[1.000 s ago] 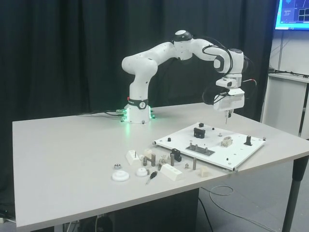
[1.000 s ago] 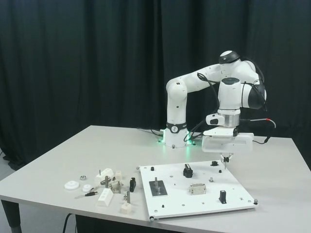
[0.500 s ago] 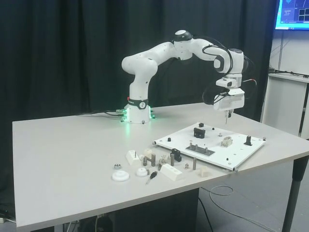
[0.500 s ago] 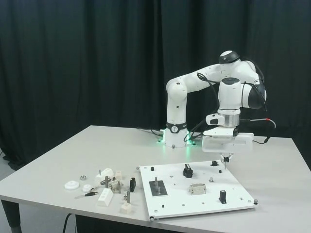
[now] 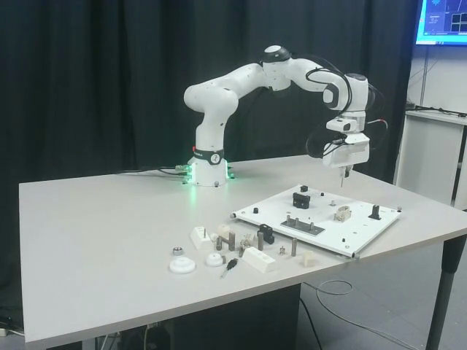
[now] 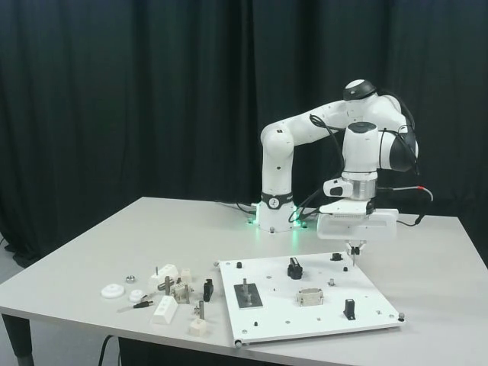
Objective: Place round peg 1.
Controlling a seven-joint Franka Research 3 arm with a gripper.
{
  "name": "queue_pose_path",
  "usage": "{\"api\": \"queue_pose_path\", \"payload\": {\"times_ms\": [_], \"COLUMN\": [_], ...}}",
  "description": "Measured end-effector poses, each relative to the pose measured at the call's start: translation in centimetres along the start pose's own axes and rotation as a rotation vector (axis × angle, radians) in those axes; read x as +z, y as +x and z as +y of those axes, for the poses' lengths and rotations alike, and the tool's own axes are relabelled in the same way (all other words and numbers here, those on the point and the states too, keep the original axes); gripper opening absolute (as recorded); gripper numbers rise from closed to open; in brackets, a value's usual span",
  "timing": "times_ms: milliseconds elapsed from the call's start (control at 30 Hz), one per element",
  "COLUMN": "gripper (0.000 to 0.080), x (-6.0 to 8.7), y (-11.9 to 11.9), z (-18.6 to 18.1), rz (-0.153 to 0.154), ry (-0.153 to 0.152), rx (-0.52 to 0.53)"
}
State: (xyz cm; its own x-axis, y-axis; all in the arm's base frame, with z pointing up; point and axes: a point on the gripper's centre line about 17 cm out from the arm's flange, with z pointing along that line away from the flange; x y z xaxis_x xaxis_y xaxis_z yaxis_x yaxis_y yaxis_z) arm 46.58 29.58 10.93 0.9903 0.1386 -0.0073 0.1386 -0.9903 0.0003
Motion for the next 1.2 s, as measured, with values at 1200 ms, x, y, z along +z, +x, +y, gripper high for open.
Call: {"api": "queue_pose_path", "payload": {"times_ms": [1200], "gripper": [0.0031], "x": [-3.3], "y": [2.9], "z": [9.1], "rz": [0.074], "ry": [-0.156], "rx": [0.003]}}
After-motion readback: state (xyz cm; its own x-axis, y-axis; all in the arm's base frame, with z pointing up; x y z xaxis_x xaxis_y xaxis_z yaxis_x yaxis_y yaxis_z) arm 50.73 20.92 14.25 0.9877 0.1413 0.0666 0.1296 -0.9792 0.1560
